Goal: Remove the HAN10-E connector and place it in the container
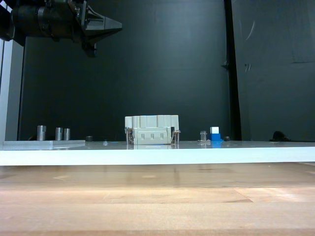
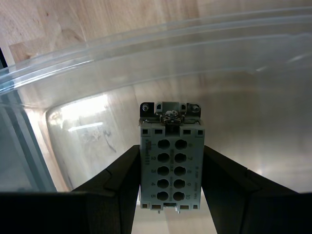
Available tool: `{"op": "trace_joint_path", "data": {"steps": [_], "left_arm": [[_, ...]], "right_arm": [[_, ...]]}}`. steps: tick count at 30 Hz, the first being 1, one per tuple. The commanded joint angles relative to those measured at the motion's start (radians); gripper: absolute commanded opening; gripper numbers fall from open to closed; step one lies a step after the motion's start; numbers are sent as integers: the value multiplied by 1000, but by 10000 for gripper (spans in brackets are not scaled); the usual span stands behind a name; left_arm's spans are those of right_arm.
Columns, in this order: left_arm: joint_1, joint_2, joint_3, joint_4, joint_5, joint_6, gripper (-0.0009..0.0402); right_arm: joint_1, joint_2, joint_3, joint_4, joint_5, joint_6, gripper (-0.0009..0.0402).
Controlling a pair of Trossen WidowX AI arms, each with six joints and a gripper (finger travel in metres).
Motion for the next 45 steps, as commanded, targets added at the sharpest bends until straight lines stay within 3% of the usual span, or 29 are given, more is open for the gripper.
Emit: {"op": "trace_joint_path", "data": {"steps": [1,9,24,32,45], "left_arm": [[0,0,0,0,0,0,0],[0,0,0,0,0,0,0],[0,0,0,0,0,0,0],[0,0,0,0,0,0,0],[0,0,0,0,0,0,0]], "right_arm": [[1,1,-17,27,2,1,12],[4,1,-19,29,27,0,25],[6,1,-19,38,27,0,183],[7,1,-19,39,27,0,245],[8,1,-19,42,27,1,254]]}}
